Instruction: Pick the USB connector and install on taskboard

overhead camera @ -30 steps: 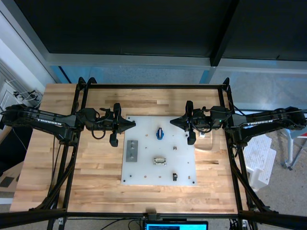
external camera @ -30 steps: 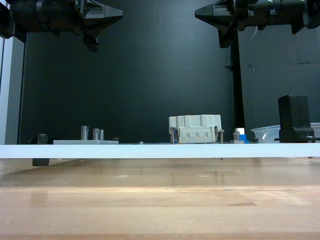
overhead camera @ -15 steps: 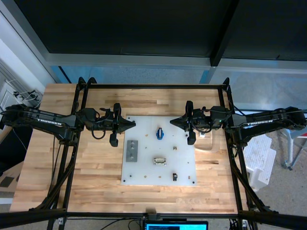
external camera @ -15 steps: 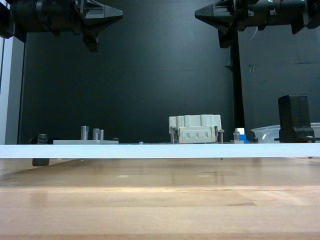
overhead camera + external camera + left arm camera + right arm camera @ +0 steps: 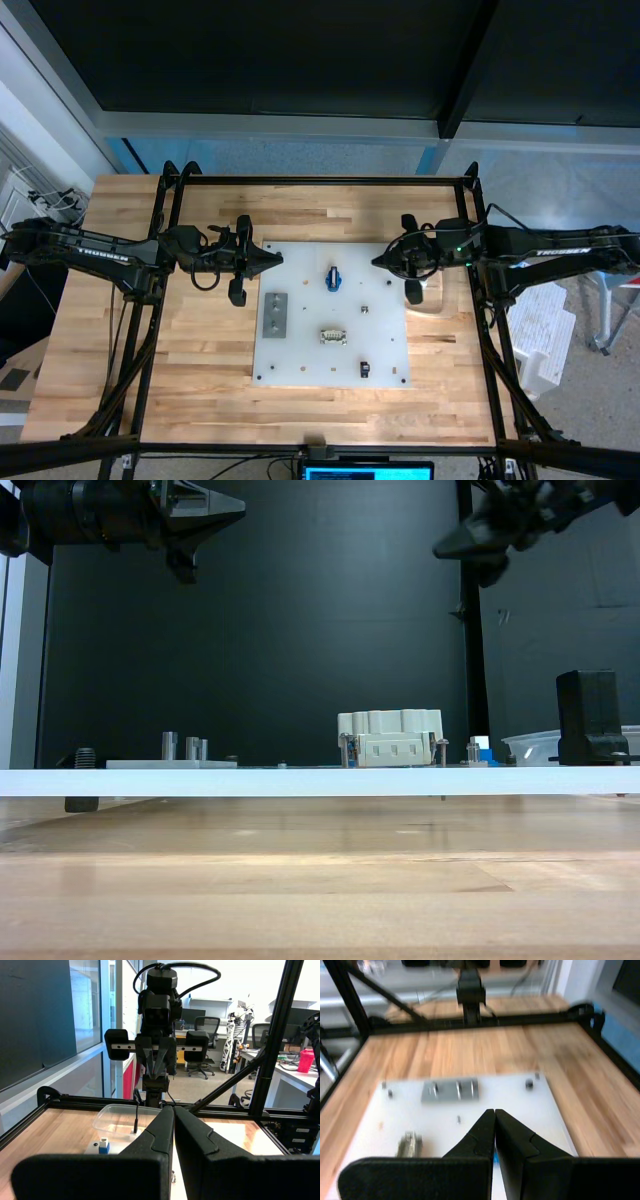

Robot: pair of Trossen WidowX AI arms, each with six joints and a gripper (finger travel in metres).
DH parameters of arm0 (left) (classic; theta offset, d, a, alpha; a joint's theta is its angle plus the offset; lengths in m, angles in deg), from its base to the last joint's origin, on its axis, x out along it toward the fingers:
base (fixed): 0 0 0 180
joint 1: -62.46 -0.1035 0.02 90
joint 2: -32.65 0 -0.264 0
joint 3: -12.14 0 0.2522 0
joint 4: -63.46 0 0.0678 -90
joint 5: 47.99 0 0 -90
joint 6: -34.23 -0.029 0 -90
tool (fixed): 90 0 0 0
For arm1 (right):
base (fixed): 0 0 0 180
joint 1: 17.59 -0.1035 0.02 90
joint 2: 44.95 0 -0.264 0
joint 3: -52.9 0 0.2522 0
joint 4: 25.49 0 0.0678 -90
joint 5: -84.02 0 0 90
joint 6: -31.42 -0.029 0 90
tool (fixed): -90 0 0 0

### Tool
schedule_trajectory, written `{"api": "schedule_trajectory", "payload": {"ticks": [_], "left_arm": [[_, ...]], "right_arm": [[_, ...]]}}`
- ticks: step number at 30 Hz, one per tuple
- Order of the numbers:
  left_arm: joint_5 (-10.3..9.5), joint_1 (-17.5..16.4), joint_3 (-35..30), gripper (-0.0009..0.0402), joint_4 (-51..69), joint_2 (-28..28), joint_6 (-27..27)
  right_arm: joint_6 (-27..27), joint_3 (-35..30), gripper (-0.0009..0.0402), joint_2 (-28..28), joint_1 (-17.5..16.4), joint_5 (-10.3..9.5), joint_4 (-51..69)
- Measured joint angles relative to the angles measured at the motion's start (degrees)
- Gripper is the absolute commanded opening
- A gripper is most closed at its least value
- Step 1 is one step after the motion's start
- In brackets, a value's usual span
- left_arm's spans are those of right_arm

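Overhead, we saw the taskboard flat on the bench.
Our left gripper, fingers pressed together, hung high over its far left corner; our right gripper, likewise pressed together, tilted down over its right side. We could not pick out the USB connector.
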Motion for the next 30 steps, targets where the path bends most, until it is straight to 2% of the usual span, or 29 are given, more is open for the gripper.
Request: {"api": "schedule_trajectory", "payload": {"ticks": [9,11,14,22,30], "left_arm": [[0.00,0.0,0.0,0.0000,0.0,0.0,0.0],[0.00,0.0,0.0,0.0000,0.0,0.0,0.0],[0.00,0.0,0.0,0.0000,0.0,0.0,0.0],[0.00,0.0,0.0,0.0000,0.0,0.0,0.0],[0.00,0.0,0.0,0.0000,0.0,0.0,0.0]], "right_arm": [[-1.4,-3.0,0.0000,-5.6,0.0,0.31,21.4],[-2.0,-3.8,0.0000,-6.6,0.0,1.38,26.1],[-2.6,-5.0,0.0000,-7.8,0.0,1.88,33.2],[-4.7,-7.0,0.0000,-8.8,0.1,7.32,50.5],[-4.6,-7.0,0.0002,-8.7,0.1,7.52,58.1]]}}
